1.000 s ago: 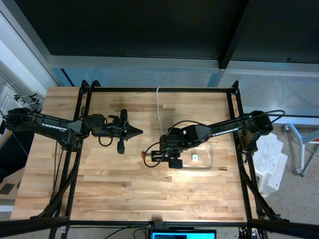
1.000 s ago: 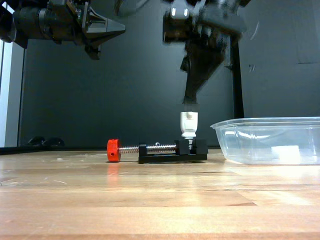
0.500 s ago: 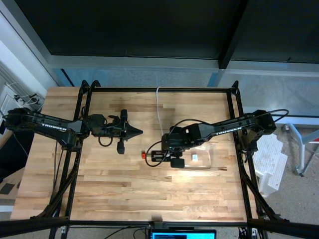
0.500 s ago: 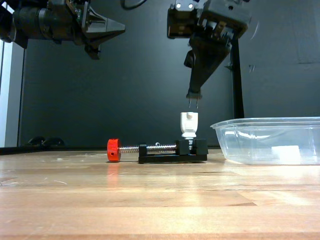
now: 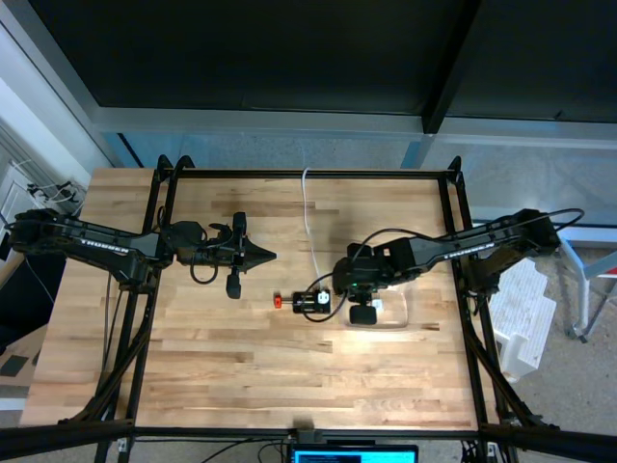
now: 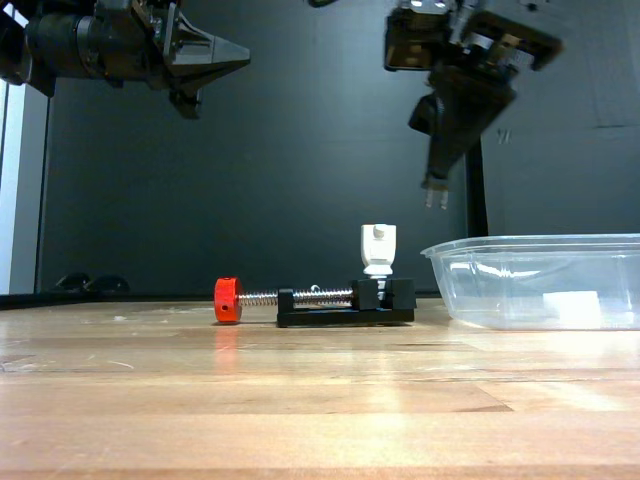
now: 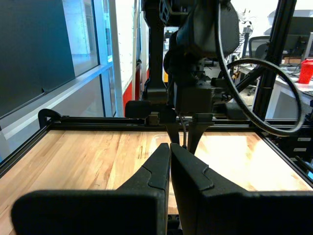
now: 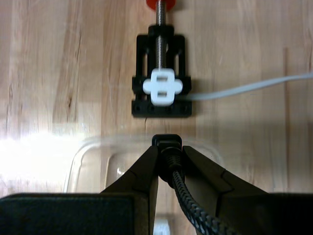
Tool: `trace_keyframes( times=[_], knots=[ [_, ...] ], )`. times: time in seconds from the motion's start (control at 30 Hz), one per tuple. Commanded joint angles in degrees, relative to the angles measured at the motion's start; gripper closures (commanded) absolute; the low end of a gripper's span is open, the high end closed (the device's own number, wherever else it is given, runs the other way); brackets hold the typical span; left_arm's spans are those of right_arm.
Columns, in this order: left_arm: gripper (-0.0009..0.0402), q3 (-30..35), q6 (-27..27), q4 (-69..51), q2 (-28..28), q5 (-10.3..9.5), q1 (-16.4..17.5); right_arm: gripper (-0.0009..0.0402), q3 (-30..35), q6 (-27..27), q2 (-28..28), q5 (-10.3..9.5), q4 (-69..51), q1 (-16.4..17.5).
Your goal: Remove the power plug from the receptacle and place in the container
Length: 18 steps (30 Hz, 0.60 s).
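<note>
Your right gripper (image 6: pixel 436 170) is clamped on the power plug (image 8: pixel 167 141), up over the container's (image 6: pixel 500 290) left rim, right of the receptacle (image 6: pixel 345 300). Left gripper (image 5: pixel 268 256) has its fingers together, raised well off to the left.

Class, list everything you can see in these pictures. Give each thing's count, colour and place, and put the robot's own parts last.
table: 1, light wood, under everything
socket block: 1, black with an orange-red knob and a white socket, on the table beside the tray
cable: 1, white, runs off from the block
tray: 1, clear, on the table right of the block
label: 1, white, in the tray
plug: 1, black with a black cord, in the air over the tray's edge nearest the block
left gripper: 1, black, shut, empty, high over the table's left half
right gripper: 1, black, shut on the plug, above the tray's edge
</note>
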Motion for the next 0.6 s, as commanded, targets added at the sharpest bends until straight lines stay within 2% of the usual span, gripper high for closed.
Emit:
trace_keyframes(
  times=[0.03,0.23,0.37,0.43,0.6],
  knots=[
    [0.0393,0.0,0.0,0.0,0.0,0.02,0.0,0.0393,-3.7,0.5,-2.6,0.00,2.0,0.7],
    [0.0393,0.0,0.0,0.0,0.0,0.02,0.0,0.0393,-10.1,3.4,-6.5,0.26,5.5,2.3],
    [0.0393,0.0,0.0,0.0,0.0,0.02,0.0,0.0393,-13.7,4.4,-8.5,3.19,7.6,3.5],
    [0.0393,0.0,0.0,0.0,0.0,0.02,0.0,0.0393,-15.3,4.5,-9.1,3.91,8.2,3.9],
    [0.0393,0.0,0.0,0.0,0.0,0.02,0.0,0.0393,-18.3,5.5,-9.6,4.11,11.4,4.8]
  ],
)
